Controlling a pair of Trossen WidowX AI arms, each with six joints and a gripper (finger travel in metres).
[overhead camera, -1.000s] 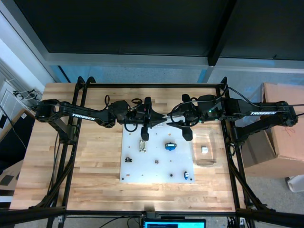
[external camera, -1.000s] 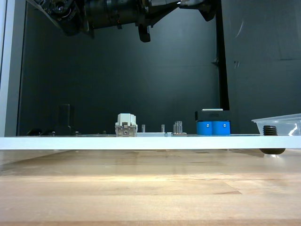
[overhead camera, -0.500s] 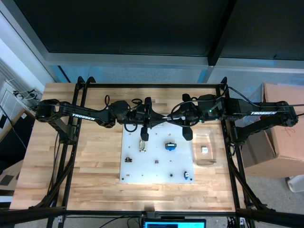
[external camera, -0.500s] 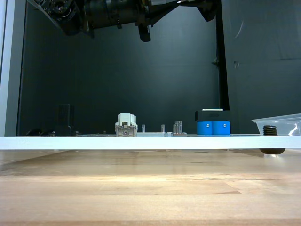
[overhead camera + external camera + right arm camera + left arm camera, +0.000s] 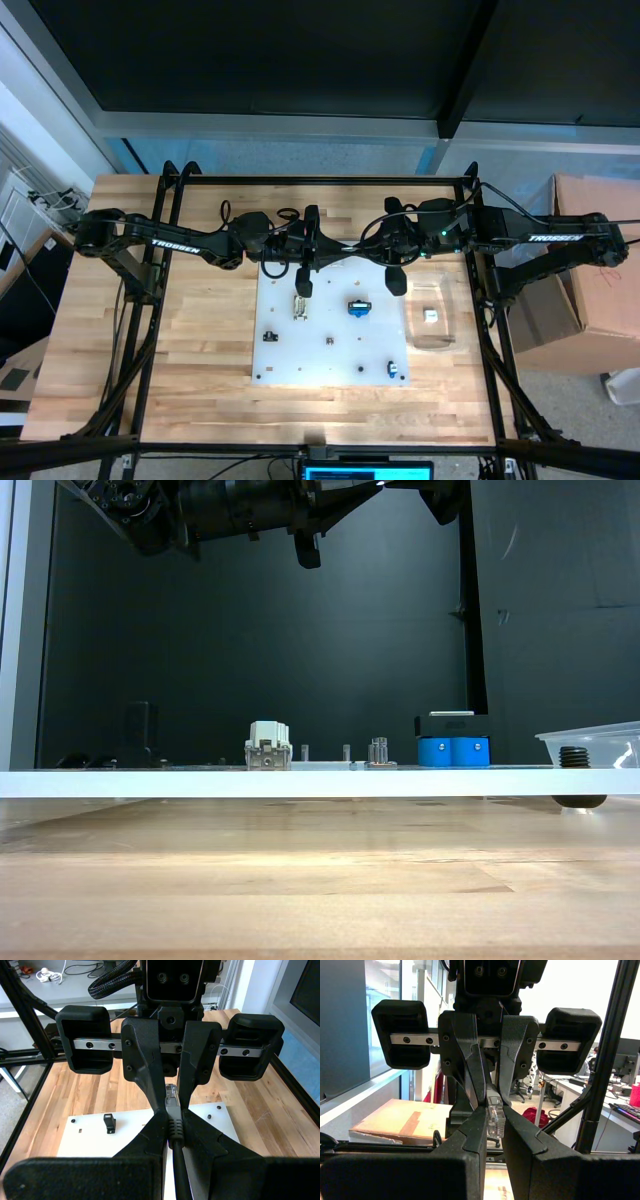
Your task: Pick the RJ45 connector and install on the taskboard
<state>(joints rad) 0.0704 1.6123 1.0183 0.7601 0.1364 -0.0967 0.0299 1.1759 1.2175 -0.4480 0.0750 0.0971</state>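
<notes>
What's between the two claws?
A thin cable, in the high view: left claw holds its clear plug, right claw the cable, both above the board's far edge.

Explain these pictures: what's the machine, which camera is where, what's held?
Two robot arms stand at the sides of a wooden table and reach in over a white task board. One camera looks down from above, one looks level along the tabletop, and one rides on each wrist. The board carries a beige block and blue parts; a clear tray sits beside it. In mid-air, the left gripper pinches the clear RJ45 connector; the right gripper grips its grey cable.
</notes>
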